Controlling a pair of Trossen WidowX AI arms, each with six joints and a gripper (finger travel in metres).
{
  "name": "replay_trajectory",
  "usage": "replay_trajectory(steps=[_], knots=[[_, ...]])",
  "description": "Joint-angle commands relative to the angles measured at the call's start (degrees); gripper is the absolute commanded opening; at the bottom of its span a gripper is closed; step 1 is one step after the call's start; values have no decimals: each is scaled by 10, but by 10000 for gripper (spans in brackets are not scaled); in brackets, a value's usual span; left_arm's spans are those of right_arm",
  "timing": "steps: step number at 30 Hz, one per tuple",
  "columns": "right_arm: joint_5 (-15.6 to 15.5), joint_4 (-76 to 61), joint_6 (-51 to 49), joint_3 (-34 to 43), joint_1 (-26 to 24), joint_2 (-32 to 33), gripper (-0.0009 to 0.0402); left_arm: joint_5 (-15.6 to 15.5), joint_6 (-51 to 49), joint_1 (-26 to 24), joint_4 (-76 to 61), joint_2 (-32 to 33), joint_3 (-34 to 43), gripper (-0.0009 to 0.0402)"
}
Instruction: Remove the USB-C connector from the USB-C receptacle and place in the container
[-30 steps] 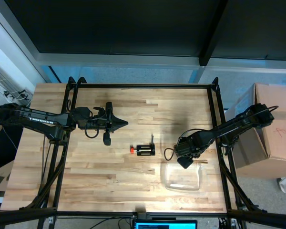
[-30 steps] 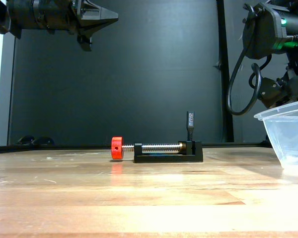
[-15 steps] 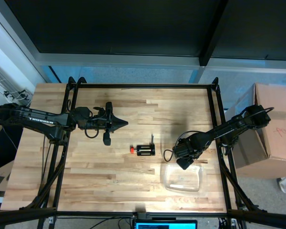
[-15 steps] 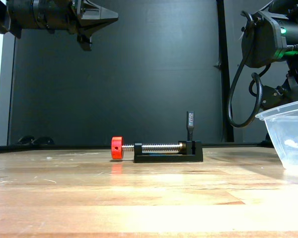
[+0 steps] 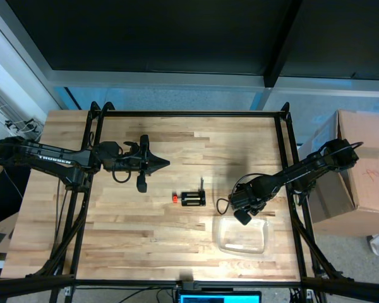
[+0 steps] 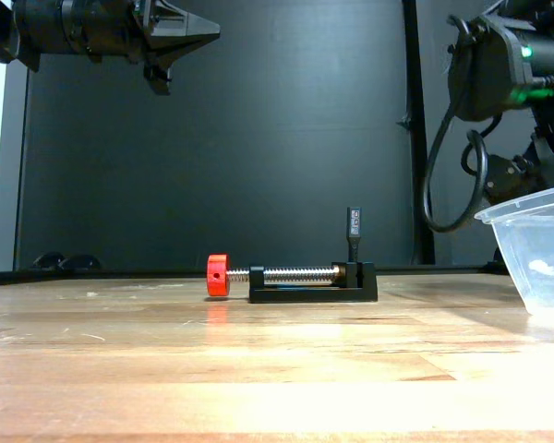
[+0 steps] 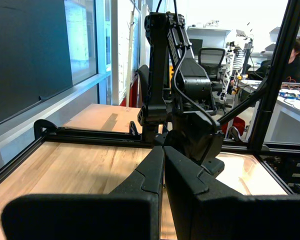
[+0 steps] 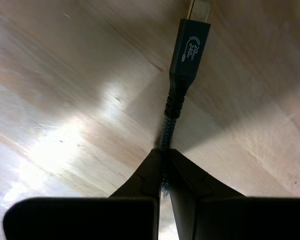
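Between the clenched fingers of my right gripper (image 8: 163, 152) I see the braided cable (image 8: 165, 129) pinched. The USB-C connector (image 8: 190, 55) juts beyond the tips, held clear of the clamp (image 5: 192, 199), with the container (image 5: 243, 240) just beside. My left gripper (image 7: 163, 150) hangs closed on nothing.

Desk (image 5: 151, 233): pale wooden planks with scuffed patches, seen level in the low view (image 6: 258, 369).
Frame (image 5: 189, 113): black rails run along the desk's edges, with posts at its far corners.
Cardboard box (image 5: 366, 196): stands just off the desk's right side, with a red mark on its top.
Screen (image 5: 219, 297): a blue-lit strip at the near edge.
Backdrop (image 6: 286, 138): a dark panel behind the desk.
Room: an office chair (image 7: 210, 57) and a person (image 7: 297, 50) beyond the frame.
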Motion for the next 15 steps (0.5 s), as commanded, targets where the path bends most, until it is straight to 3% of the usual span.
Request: replay_trajectory(steps=[1, 8, 15], knots=[[7, -31, -9, 27, 0, -5, 0, 0, 0, 0, 0, 0, 0, 0], [67, -112, -48, 106, 4, -9, 0, 0, 0, 0, 0, 0, 0, 0], [73, -113, -104, 183, 53, -9, 0, 0, 0, 0, 0, 0, 0, 0]])
